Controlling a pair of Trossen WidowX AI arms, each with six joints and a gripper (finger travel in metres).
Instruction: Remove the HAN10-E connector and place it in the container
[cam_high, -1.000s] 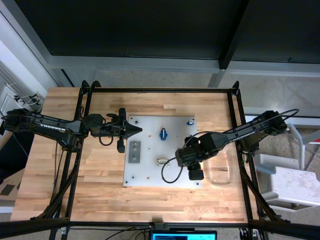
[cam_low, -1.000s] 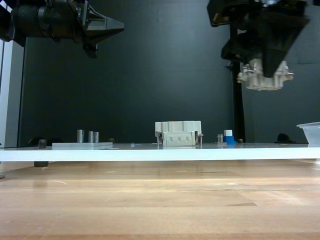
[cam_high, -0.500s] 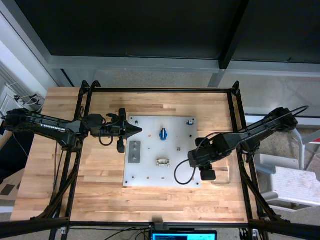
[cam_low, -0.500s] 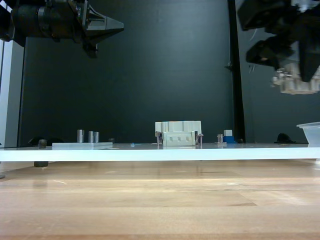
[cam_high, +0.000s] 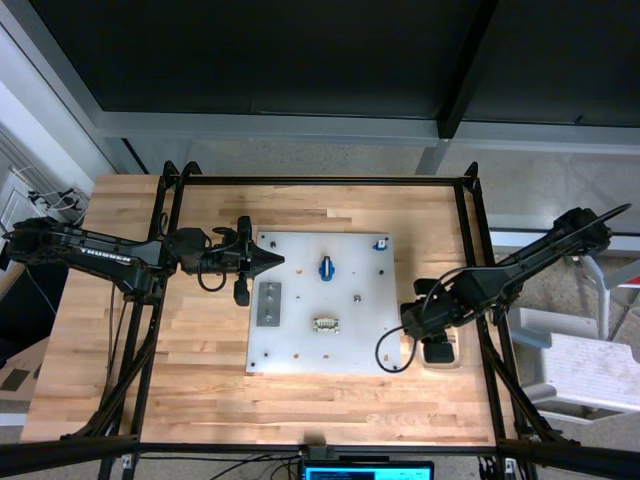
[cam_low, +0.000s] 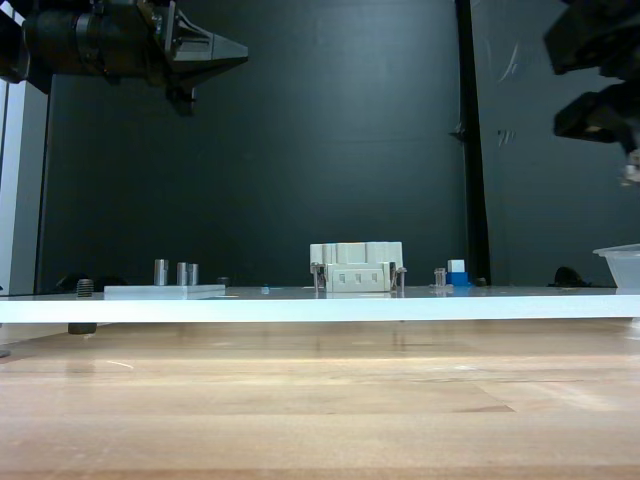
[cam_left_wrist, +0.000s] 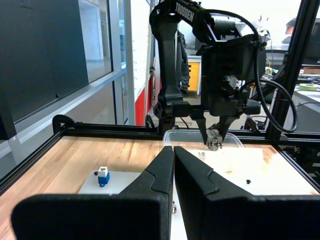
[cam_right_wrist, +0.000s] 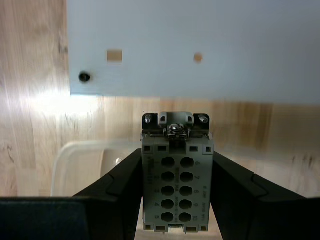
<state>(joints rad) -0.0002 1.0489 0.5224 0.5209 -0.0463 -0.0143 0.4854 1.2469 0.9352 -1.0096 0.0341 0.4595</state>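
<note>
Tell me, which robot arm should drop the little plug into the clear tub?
Right. The right gripper holds the HAN10-E connector just over the container; the left gripper is shut, empty, hovering at the board's opposite edge.

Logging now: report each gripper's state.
Left gripper: shut, empty, over the board's left edge.
Right gripper: shut on the connector, above the container.

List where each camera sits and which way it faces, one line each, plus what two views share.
High view: above the near edge, looking down on the white board; left gripper at its left edge, right gripper over the container.
Low view: table-top height, level along the board; both grippers overhead.
Left wrist view: rides the shut left gripper, facing the right gripper.
Right wrist view: rides the right gripper, looking down past the HAN10-E connector it grips.
Both wrist views show the container.
</note>
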